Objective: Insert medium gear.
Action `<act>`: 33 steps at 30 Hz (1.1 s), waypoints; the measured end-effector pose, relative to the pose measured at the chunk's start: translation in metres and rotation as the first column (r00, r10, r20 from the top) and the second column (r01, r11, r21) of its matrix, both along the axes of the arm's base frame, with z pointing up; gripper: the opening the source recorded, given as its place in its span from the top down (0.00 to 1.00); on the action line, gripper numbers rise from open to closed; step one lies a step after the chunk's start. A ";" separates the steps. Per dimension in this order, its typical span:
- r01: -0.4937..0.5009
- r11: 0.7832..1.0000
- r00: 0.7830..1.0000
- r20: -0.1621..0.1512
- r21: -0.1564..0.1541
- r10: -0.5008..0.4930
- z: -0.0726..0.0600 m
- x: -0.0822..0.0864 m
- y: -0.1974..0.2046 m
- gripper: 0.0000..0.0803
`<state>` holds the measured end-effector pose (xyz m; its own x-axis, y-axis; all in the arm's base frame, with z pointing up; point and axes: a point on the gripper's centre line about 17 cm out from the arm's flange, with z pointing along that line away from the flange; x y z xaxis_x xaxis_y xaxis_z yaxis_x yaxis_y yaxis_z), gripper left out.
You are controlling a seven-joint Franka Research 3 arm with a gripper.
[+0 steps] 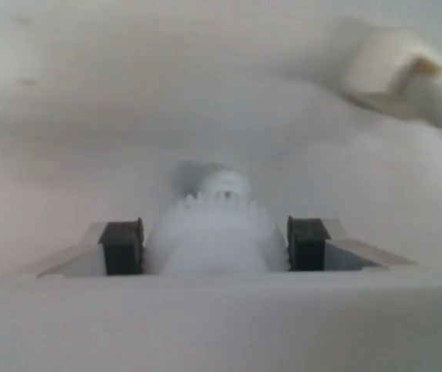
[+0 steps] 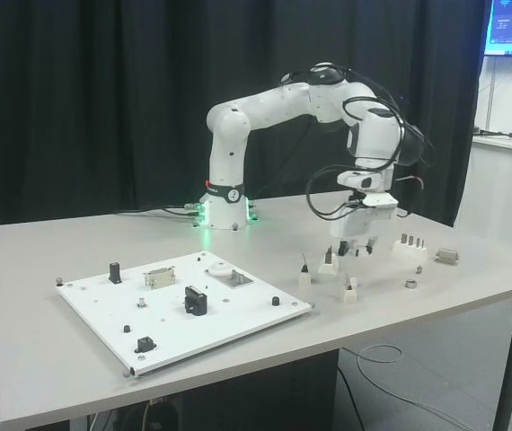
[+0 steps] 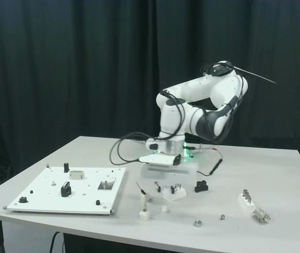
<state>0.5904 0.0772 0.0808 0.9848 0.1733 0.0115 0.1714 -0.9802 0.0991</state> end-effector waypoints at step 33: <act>-0.047 0.999 0.998 -0.032 0.007 0.047 0.023 -0.076 -0.219 0.50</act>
<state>0.5143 -0.1419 0.1038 0.9754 0.2198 -0.0191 0.2206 -0.9715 0.0870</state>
